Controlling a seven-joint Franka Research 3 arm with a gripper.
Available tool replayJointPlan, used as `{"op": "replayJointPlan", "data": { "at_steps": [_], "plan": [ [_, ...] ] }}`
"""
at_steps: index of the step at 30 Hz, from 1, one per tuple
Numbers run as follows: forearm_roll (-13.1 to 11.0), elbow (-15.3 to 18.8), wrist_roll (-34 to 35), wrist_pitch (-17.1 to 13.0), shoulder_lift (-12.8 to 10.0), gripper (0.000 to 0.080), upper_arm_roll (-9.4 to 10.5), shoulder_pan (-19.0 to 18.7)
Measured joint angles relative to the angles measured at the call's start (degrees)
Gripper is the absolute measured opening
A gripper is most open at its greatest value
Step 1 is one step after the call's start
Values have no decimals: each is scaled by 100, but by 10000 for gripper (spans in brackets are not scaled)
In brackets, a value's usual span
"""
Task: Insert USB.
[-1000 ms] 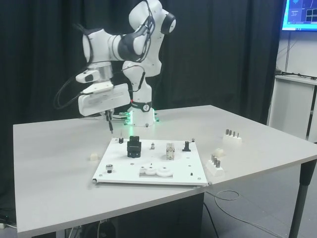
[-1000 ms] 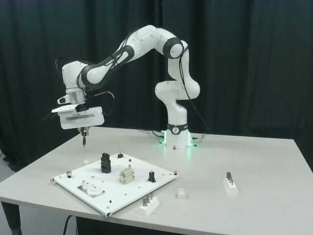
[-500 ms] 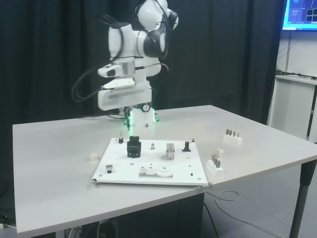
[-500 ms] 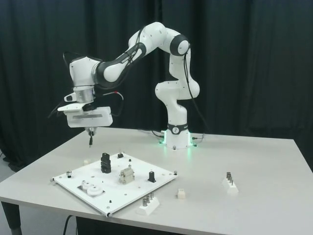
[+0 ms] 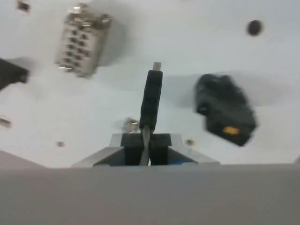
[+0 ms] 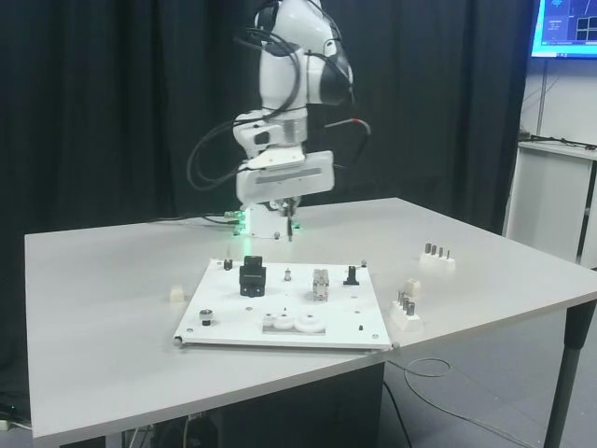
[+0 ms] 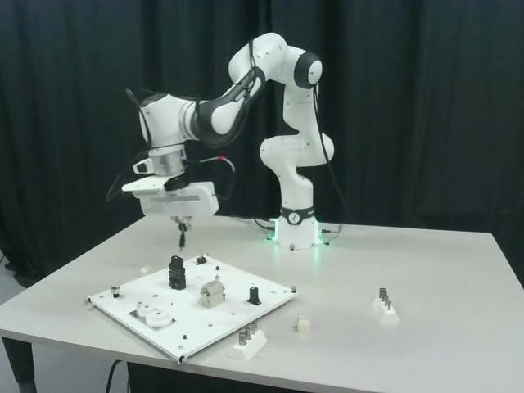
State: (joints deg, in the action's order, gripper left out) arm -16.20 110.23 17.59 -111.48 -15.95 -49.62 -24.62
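Though the wrist camera's own housing cuts off the finger bases, I see the gripper point(image 5: 146, 140) clamped on a black USB plug point(image 5: 151, 97), metal tip out, above the white board point(image 5: 154, 33), between a grey multi-pin connector point(image 5: 81, 43) and a blurred black block point(image 5: 226, 110). From both room views, I see the plug hanging clear above the board's far edge point(image 6: 289, 235), too small to detail point(image 7: 181, 239).
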Motion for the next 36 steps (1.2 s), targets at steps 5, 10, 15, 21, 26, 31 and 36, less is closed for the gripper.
{"op": "replayJointPlan", "data": {
  "at_steps": [5, 10, 15, 21, 26, 31, 36],
  "plan": [
    [146, -1, 562, 249, 119, 26, 201, -107],
    [270, -1, 1114, 596, 250, 26, 362, -230],
    [361, 13, 1642, 933, 391, 26, 518, -345],
    [432, 72, 2195, 1054, 546, 26, 755, -400],
    [466, 114, 2572, 1001, 647, 26, 950, -426],
    [550, 195, 2979, 849, 745, 26, 1111, -465],
    [602, 300, 3405, 672, 832, 26, 1238, -467]
  ]
}}
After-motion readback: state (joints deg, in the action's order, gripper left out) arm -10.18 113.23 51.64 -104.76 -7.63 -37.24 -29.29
